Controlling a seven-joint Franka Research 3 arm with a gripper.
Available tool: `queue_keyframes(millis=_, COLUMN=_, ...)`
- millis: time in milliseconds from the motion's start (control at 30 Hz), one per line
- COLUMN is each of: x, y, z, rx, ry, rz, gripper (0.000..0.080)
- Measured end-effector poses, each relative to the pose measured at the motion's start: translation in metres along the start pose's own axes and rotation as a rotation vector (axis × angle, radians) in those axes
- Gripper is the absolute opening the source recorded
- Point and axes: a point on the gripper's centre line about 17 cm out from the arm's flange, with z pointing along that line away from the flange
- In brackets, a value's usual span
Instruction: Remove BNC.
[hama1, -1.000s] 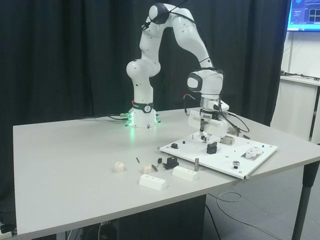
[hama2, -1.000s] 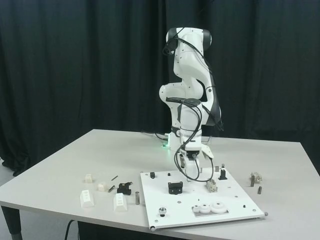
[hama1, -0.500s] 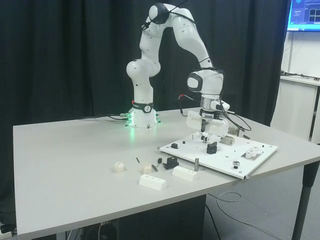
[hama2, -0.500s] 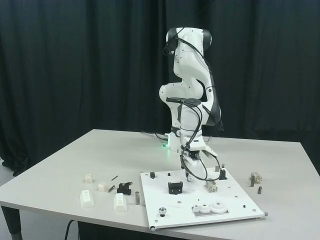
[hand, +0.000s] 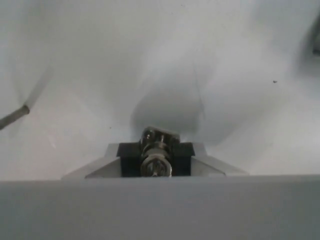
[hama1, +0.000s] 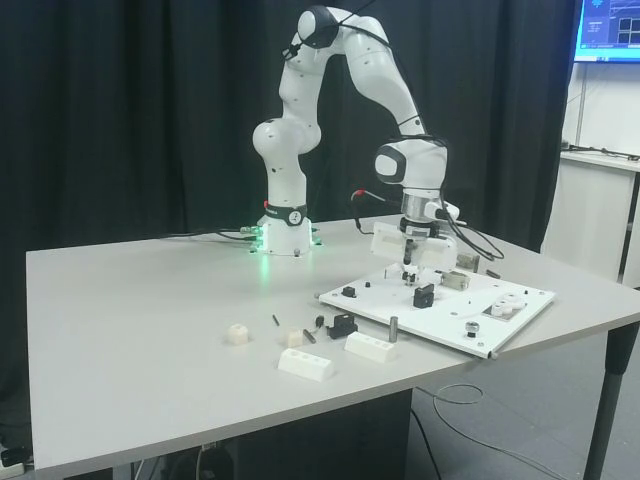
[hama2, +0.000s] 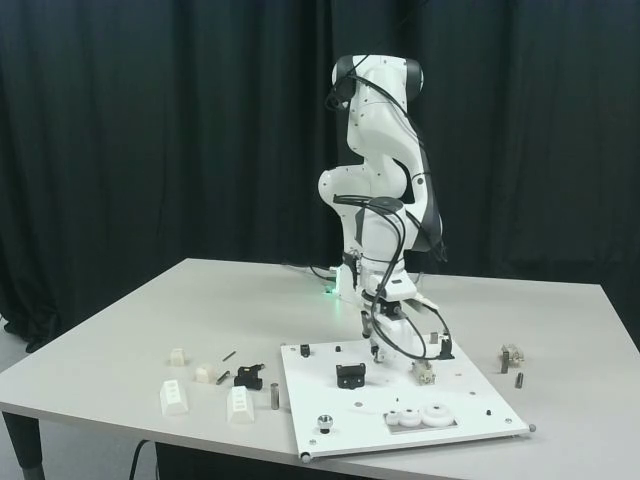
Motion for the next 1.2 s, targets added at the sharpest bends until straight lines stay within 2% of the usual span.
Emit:
queue_keyframes(millis=633, x=-0.0002, y=-0.0002, z=-0.0005, rx=0.014, ry=-0.015, rz=-0.174, gripper=0.0121)
queue_keyframes(millis=1200, x=-0.0006, y=-0.0002, z=-0.0019, rx=0.022, ry=-0.007, rz=-0.217, gripper=0.0121)
